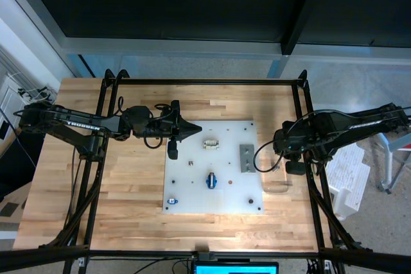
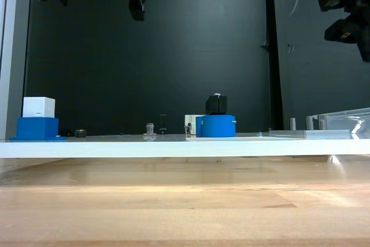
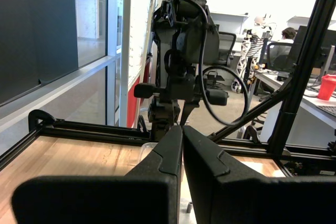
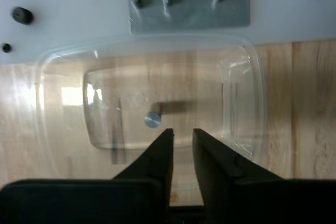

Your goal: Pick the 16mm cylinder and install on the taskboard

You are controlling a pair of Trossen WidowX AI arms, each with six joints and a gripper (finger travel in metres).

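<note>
Right gripper (image 4: 181, 137) sits above the clear tray (image 4: 251, 95), pointing down into it. Fingers parted by a narrow gap, nothing between them. 16mm cylinder (image 4: 153, 119) is inside the tray, on its floor, just ahead of the fingertips and a bit off to the side of the gap (not touching either finger). Tray is on the wood table, right beside the taskboard (image 1: 192, 190) edge. The grey block (image 4: 194, 11) with 3 pegs is on the board just past the tray.

Left gripper (image 1: 192, 129) is over the board's far-left part, pointing across toward the right arm, fingers clenched together on nothing. The low view shows both grippers well above the board surface.

On the board: blue fitting (image 1: 210, 181) near the middle, cream connector (image 1: 210, 144) behind it.
</note>
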